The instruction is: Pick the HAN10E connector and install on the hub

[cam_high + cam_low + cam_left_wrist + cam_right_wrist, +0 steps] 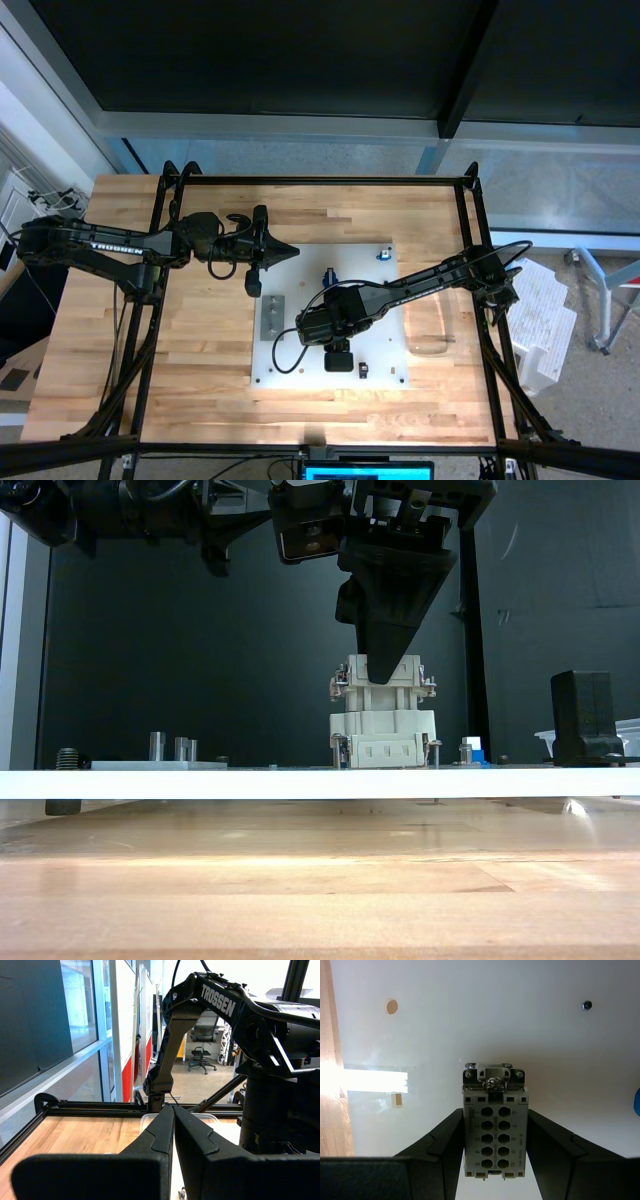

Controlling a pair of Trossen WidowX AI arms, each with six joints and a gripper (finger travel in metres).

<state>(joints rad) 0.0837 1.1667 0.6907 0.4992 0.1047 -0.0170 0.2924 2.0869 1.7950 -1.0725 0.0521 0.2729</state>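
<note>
Right gripper poised low over the middle of the white board, jaws clamped on the long sides of the HAN10E connector, contact holes facing the wrist camera. Connector upright, stacked directly on the hub and touching it, edges roughly in line; fully seated or not, hard to judge from the low view. Grey metal block on the board left of the stack, blue upright connector beyond it, small black part near the board's front edge. Left gripper above the wooden table at the board's far left corner, jaws pressed together, holding nothing.
</note>
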